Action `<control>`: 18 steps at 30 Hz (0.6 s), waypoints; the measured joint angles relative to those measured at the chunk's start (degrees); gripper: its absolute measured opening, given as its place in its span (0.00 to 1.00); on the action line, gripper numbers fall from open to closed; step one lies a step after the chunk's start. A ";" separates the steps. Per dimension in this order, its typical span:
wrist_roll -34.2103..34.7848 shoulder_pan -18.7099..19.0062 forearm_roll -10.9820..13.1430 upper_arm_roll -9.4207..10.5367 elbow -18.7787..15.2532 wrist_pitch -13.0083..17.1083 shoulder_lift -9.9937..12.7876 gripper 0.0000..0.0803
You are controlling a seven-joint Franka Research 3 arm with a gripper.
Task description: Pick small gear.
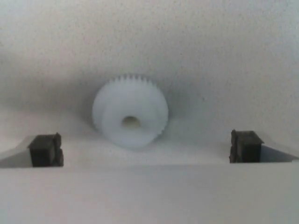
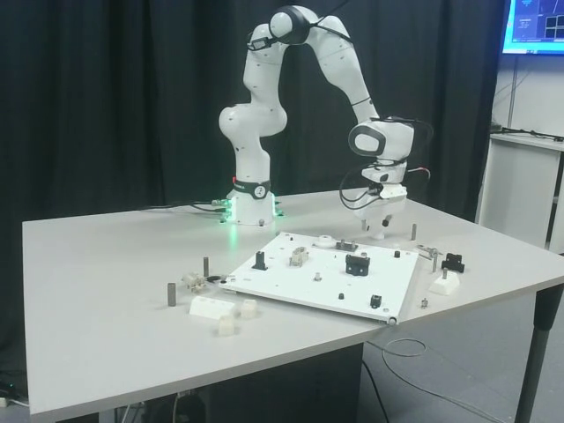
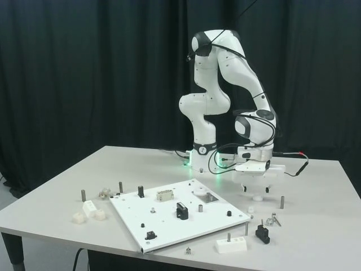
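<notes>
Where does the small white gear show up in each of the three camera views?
Wrist view: small gear lies on the grey table, centred between the open gripper's two black fingertips.
First room view: just under the gripper, beyond the white board's far edge.
Second room view: on the table below the gripper, beside the board's far corner.
Shared landmark: the gripper directly above it.

From where I am standing, no lettering is showing anywhere: nothing readable on the white arm [image 2: 264, 97], the white board [image 3: 175, 217] or the bench [image 2: 97, 291]. The screen [image 2: 533, 26] in the corner is glowing, but its writing is too small to read.
</notes>
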 joint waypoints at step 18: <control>0.18 -0.09 -0.09 0.18 0.29 -1.94 -1.77 1.00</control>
